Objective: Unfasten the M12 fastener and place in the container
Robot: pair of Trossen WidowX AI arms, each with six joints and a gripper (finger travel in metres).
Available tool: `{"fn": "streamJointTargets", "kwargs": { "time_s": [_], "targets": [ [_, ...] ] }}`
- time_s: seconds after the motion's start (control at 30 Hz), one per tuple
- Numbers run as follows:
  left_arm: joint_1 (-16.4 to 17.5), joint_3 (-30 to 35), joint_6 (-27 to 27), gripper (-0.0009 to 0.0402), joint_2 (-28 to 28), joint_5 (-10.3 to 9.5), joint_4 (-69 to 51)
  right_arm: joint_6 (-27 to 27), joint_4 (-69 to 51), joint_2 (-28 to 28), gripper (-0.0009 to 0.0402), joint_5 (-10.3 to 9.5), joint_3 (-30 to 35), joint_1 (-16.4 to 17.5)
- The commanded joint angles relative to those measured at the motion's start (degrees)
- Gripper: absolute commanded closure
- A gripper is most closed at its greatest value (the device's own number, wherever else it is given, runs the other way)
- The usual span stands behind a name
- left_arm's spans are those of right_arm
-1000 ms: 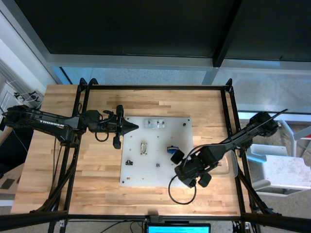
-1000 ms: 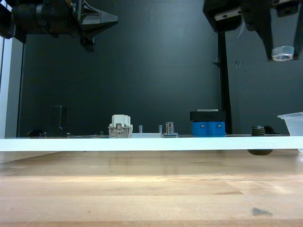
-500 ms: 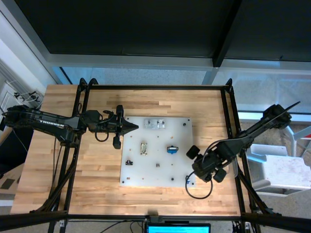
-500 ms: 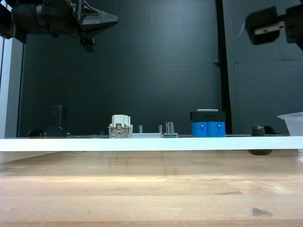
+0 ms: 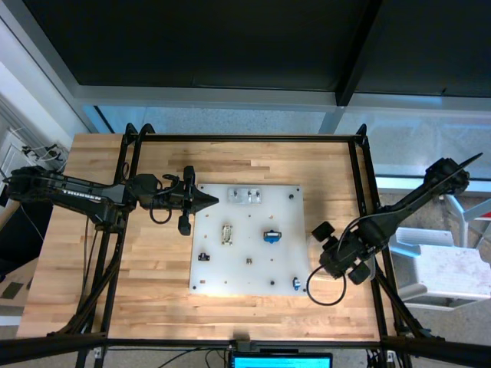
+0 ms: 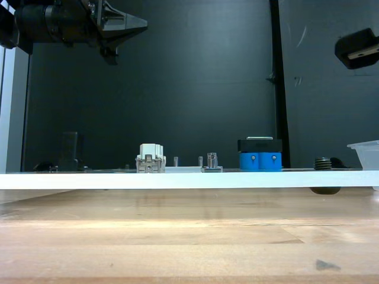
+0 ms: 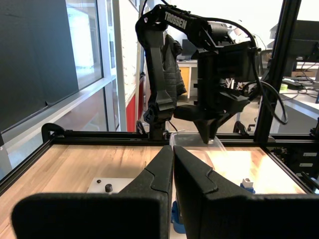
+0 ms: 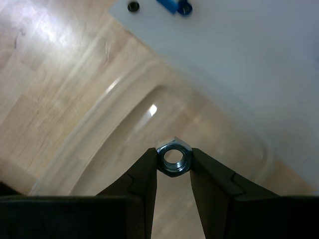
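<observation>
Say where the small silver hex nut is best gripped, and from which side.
Across opposite flats, from the sides, bore clear: the right gripper pinches the small silver hex nut so above the clear plastic tub. Left gripper parked shut by the white board's left edge.

M12 nut [image 8: 174, 159]: shiny silver, pinched between the black fingers of my right gripper [image 8: 173, 162].
container [image 8: 84, 144]: clear and colourless with white glare streaks, directly under that gripper.
board [image 8: 239, 59]: plain white, just ahead of the gripper.
table [image 8: 45, 74]: pale wood in grained strips.
stud [image 6: 322, 164]: black, ribbed, bare.
block [image 6: 259, 155]: blue below, black on top.
left gripper [image 7: 172, 152]: I see it matte black, fingers together, well apart from the right gripper.
</observation>
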Motion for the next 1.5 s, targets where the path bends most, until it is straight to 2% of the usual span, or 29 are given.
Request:
{"fn": "streamJointTargets", "kwargs": {
  "time_s": [0.03,0.23,0.57,0.67,1.0,1.13,1.3,1.5],
  "targets": [
    [0.02,0.0,0.0,0.0393,0.0,0.0,0.02,4.42,-1.16,-0.9,0.0375,0.07,-0.74,0.15],
    [0.02,0.0,0.0,0.0393,0.0,0.0,0.02,8.68,-1.2,-1.62,0.0374,0.04,-2.08,0.46],
    [0.0,0.0,0.0,0.0393,0.0,0.0,0.02,8.92,-1.16,-1.46,0.037,0.42,-2.19,0.59],
    [0.02,0.0,0.0,0.0393,0.0,0.0,0.02,10.21,-1.18,-1.22,0.0349,0.42,-2.19,0.59],
    [0.02,0.0,0.0,0.0393,0.0,0.0,0.02,10.19,-1.18,-1.14,0.021,0.39,-2.19,0.59],
    [0.0,0.0,0.0,0.0393,0.0,0.0,0.02,10.19,-1.16,-1.14,0.017,0.44,-2.19,0.59],
    [0.0,0.0,0.0,0.0393,0.0,0.0,0.02,10.19,-1.2,-1.14,0.0149,0.42,-2.19,0.57],
    [0.0,0.0,0.0,0.0393,0.0,0.0,0.02,10.19,-1.11,-1.14,0.0151,0.42,-2.19,0.57]
  ]
}}
